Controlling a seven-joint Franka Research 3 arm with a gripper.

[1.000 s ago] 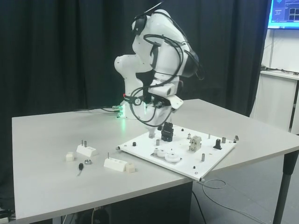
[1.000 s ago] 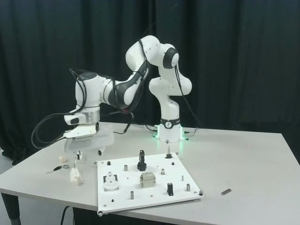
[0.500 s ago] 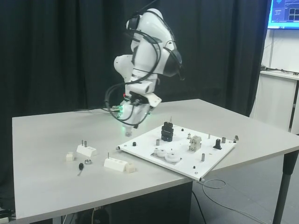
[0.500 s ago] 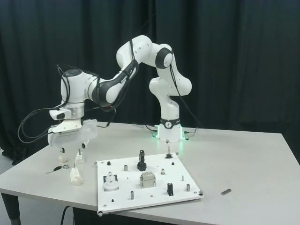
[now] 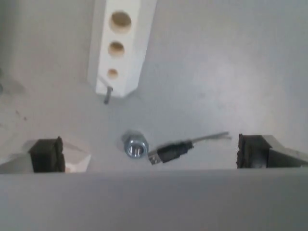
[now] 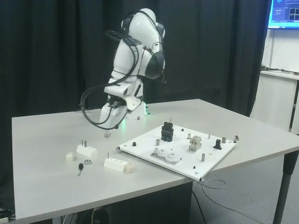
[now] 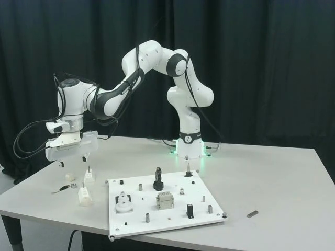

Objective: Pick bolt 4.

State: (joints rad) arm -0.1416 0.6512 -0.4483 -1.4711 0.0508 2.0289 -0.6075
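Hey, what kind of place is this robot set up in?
Probably a robotics lab or test cell: black curtains behind a grey table, a white assembly board of small parts, and a wall screen in one corner.

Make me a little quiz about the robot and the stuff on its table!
1. True or false: the gripper is holding a bolt.
2. How many holes show in the top of the white block in the wrist view?
3. What lies next to the metal nut on the table? A) a black plug on a wire B) a spoon C) a cup

Key: 1. False, it is open and holds nothing. 2. Three. 3. A.
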